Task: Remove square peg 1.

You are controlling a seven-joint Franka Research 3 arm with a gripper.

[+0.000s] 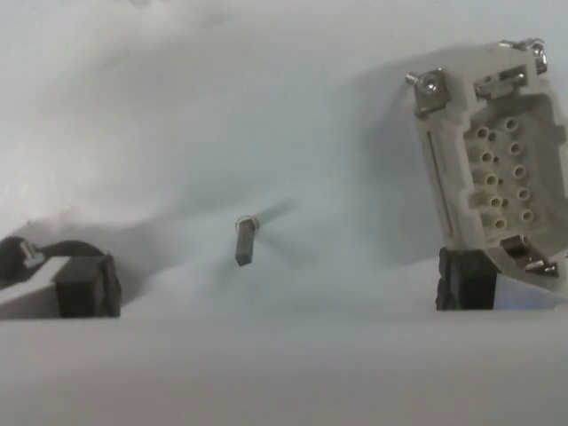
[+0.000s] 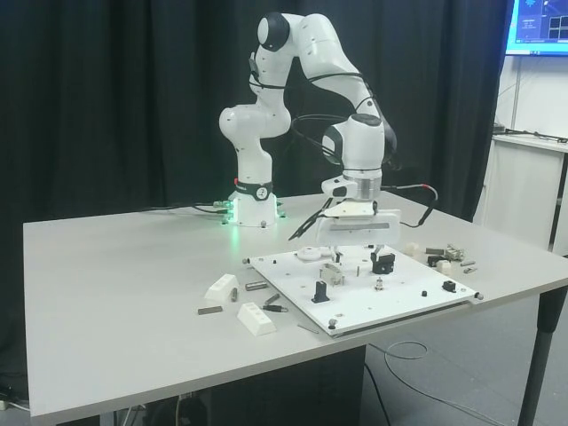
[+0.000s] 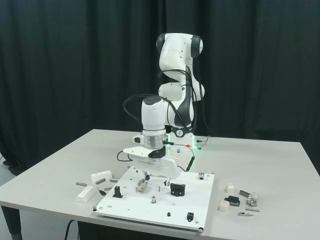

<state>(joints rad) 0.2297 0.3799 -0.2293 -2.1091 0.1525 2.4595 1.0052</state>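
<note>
Nearest us on the grey worktop (image 2: 106, 284), white blocks (image 2: 255, 318) lie beside the white board (image 3: 200, 205). We see square peg 1 (image 1: 246, 240) standing upright in the board, free between our parted fingers (image 1: 86, 286), the gripper (image 1: 275, 288) grasping nothing. Beyond it sits a multi-pin connector (image 1: 497, 169).

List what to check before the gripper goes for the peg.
1. Peg in sight: ok. The peg stands upright near the middle of the wrist view.
2. Peg free: ok. Nothing touches it.
3. Room around it: ok. The connector and the black block both sit apart from it.
4. Gripper over the board: ok. The gripper hangs above the white board.
5. Gripper lined up on the peg: cannot tell.
6. This is square peg 1: cannot tell, no marking shows.
</note>
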